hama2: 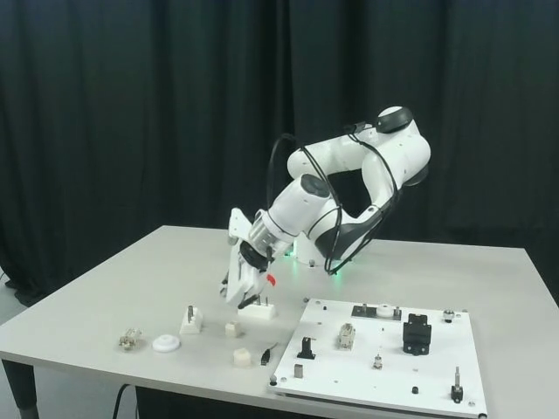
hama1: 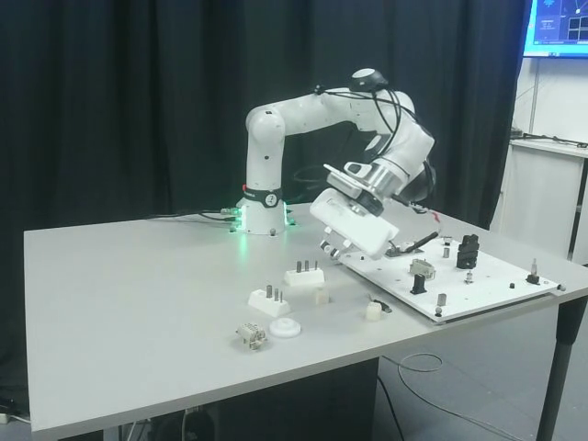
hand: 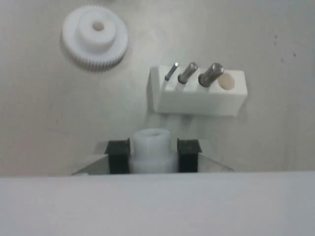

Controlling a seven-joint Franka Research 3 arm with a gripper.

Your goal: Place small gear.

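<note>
My claw (hand: 153, 155) pinches the small gear (hand: 152, 147) above the grey surface (hand: 275, 137), near a white block (hand: 197, 96) with three pins; a large gear (hand: 95, 37) lies apart.

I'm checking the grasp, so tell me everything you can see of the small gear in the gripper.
The small gear is white, plastic-looking, with a round hub and a centre bore facing the wrist camera. It is clamped between the gripper's two black fingertip pads, one on each side. It hangs above the grey table, short of the white peg block. Its teeth are hidden.
</note>
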